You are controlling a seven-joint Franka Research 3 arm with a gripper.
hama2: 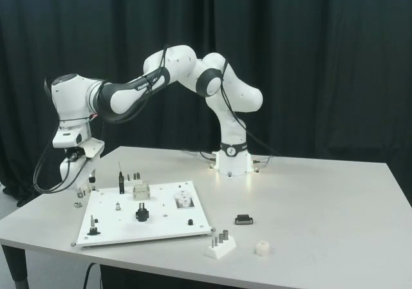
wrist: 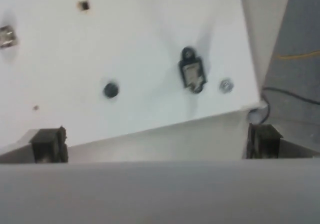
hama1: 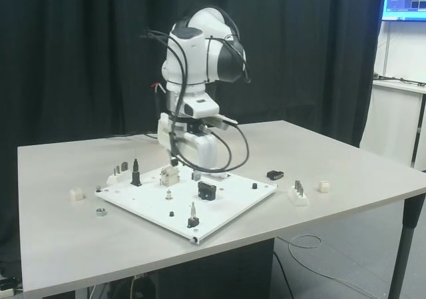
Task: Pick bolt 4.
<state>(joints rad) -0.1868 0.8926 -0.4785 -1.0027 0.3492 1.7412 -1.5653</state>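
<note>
Aligning the claw (wrist: 155,143) over the bolt is the step in hand, and the claw is not yet there: it is released, its two fingers (wrist: 48,144) spread wide with nothing between them, and it hangs above the edge of the white board (hama2: 161,228) that lies on the grey tabletop (hama2: 322,199). No numbering is legible on the board, so which piece is bolt 4 cannot be read directly. As a judgement, the likeliest candidate is the tall black bolt (hama2: 120,176) standing in the board near the corner closest to the claw (other short bolts stand elsewhere on the board and in a small white holder (hama2: 220,245) off the board). That bolt is seated in the board, apart from the claw and not touched by it. Its long axis is vertical and its thin free end points straight up. To perform the step well, carry the claw sideways until the shaft lies midway between the fingers, keep the fingers vertical and parallel to the shaft, and descend only after centring, so that neither pad strikes the free end. Close on the upper shaft, clear of the grey block (hama2: 141,191) just beside it. Extract straight upward along the axis; a tilted pull would probably jam the bolt in its seat. The wrist view does not show this bolt, so centring cannot be confirmed from it.
</note>
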